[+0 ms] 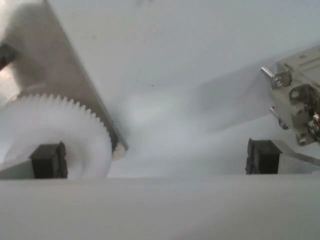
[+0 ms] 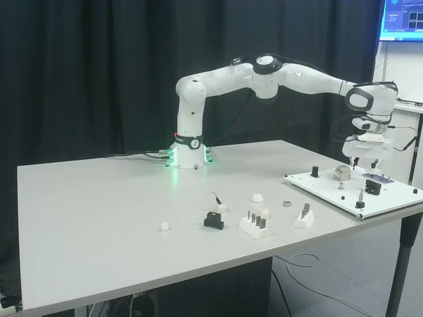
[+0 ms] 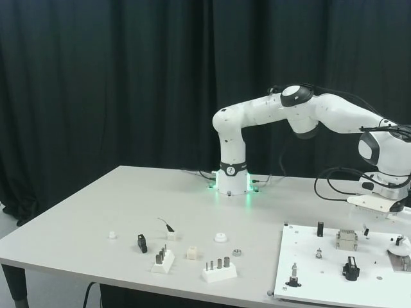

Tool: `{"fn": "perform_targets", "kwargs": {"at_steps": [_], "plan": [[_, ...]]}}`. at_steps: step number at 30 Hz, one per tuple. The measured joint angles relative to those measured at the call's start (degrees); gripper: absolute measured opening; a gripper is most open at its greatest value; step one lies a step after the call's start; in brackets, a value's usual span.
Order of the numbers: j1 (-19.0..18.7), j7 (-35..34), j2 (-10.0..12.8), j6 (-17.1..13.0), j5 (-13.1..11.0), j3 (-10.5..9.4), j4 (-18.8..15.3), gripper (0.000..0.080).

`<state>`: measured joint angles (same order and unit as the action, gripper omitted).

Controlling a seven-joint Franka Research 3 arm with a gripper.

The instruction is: Insert large gear.

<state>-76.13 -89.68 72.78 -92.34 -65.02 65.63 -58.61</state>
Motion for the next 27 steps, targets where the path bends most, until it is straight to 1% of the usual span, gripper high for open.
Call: {"fn": "perform_targets", "kwargs": {"at_steps": [8, 18, 27], "plan": [[-0.1, 0.0, -0.1, 0.2, -0.1, -0.27, 0.1, 0.0800], [-0.4, 0.0, -0.1, -0.3, -0.1, -1.73, 0.1, 0.0800], [-0.5, 0.0, 0.0, -0.7, -0.1, -1.88, 0.1, 0.0800]]}}
